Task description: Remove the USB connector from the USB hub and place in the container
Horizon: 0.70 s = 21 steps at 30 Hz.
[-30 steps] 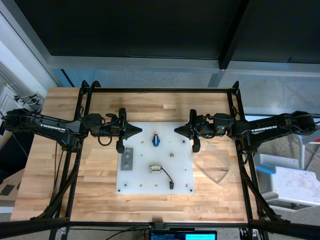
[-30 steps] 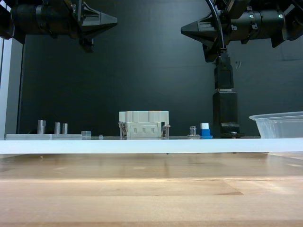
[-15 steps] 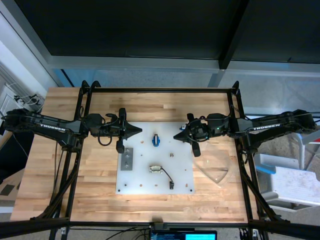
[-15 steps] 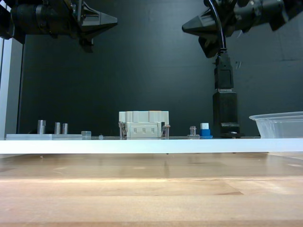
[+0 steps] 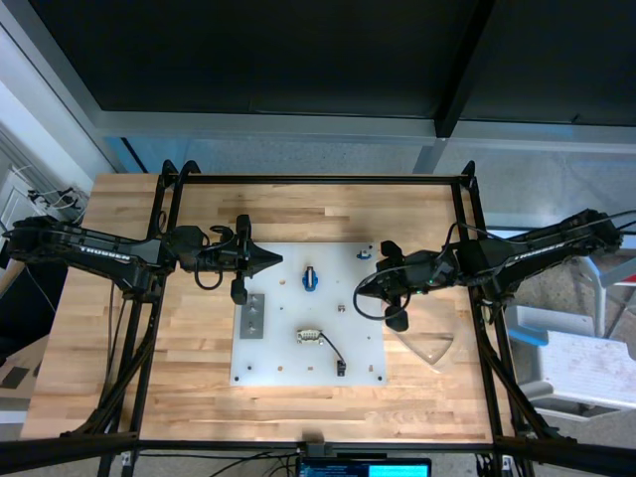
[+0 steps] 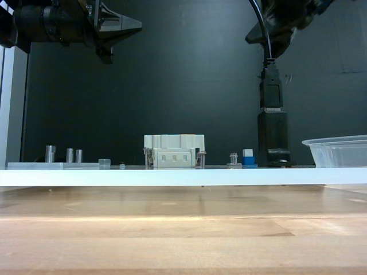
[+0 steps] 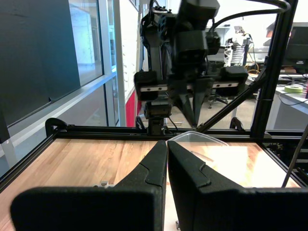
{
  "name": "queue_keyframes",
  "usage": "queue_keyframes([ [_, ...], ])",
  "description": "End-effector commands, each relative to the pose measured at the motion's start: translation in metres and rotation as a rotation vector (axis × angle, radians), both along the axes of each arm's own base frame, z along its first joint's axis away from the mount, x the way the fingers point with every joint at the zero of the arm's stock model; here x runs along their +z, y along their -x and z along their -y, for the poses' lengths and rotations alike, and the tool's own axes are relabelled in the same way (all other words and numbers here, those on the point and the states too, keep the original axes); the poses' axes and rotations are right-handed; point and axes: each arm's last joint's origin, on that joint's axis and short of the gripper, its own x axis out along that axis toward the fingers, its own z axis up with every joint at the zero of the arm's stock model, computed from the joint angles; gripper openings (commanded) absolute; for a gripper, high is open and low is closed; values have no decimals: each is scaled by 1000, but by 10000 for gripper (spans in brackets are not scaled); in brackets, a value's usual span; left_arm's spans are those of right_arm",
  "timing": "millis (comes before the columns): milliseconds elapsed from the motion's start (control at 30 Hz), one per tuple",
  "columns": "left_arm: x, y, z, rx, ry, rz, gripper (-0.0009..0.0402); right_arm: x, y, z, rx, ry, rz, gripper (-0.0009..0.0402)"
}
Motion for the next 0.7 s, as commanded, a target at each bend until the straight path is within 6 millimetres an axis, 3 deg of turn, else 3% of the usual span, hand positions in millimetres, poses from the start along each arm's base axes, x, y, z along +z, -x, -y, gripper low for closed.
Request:
queue_keyframes([
  [33,0,0,0,0,0,0,1,3,2,-10,-12,15,-67,0],
  [267,0,0,0,0,0,0,1,13,-3,-29,2,-32,-142,2],
  [700,0,0,0,0,0,1,1,16,-17,-68,0,-53,-276,49],
])
